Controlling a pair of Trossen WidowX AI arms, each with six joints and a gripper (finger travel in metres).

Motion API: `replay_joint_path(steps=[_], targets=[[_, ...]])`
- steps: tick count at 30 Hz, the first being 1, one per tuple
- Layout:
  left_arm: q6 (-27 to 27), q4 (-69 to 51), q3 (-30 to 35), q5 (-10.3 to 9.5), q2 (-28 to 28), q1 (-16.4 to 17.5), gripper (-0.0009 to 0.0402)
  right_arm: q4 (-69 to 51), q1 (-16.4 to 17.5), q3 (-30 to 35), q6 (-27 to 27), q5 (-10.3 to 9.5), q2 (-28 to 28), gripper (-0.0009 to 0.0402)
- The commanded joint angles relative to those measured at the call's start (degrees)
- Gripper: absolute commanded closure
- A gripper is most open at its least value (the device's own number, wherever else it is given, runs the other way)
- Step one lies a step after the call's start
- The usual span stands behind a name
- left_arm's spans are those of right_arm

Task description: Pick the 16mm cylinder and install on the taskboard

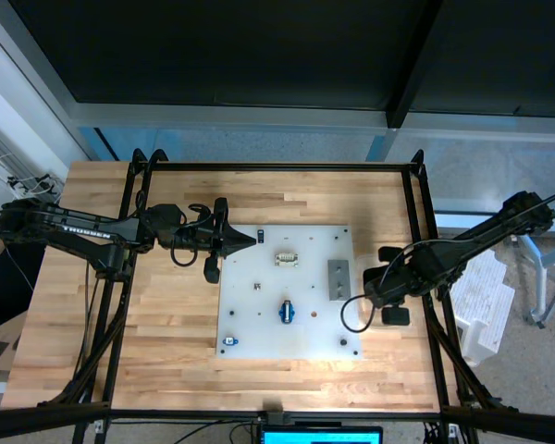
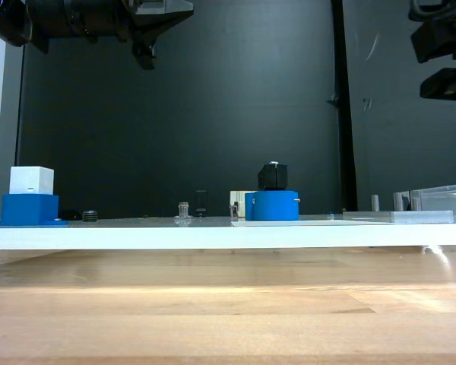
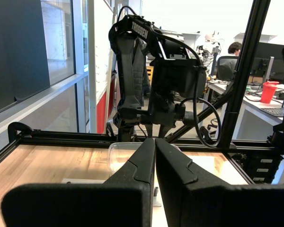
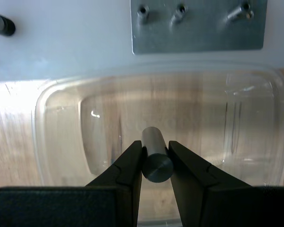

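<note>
The right gripper [image 4: 155,147] pinches one 16mm cylinder [image 4: 157,166] between fingers set narrowly on its sides. The cylinder's long axis runs straight away from the wrist camera, parallel to the fingers. Its flat round end face is turned to the lens and its far end points toward the taskboard [image 4: 75,42]. Beneath it lies one clear plastic tray [image 4: 61,123] on the wooden table [image 1: 166,314]. Past the tray's far rim, the white board carries one grey metal block [image 4: 199,33] with three small pegs [image 4: 180,10] standing on it.

In the high view this gripper hangs at centre right of the frame, just off the board's right edge. Mid-board sits one blue connector [image 1: 286,312], and behind it one beige connector [image 1: 286,258]. Farthest back, over the board's upper-left edge, the left gripper [image 1: 252,240] hovers with its fingers pressed together, holding nothing.
</note>
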Motion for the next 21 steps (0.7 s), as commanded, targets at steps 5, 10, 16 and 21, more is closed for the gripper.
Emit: replay_joint_path(steps=[5, 10, 16, 21], targets=[[0.0, 0.0, 0.0, 0.02, 0.0, 0.0, 0.0393, 0.3, -1.4, 5.7, -1.1, 0.02, 6.7, 0.0387], [0.0, 0.0, 0.0, 0.02, 0.0, 0.0, 0.0393, 0.8, -2.1, 9.7, -1.1, 0.02, 11.4, 0.0387], [0.0, 0.0, 0.0, 0.02, 0.0, 0.0, 0.0393, 2.0, -2.7, 14.1, -1.0, 0.02, 16.7, 0.0387], [0.0, 0.0, 0.0, 0.02, 0.0, 0.0, 0.0393, 3.3, -3.1, 17.2, -1.0, 0.04, 19.8, 0.0387]])
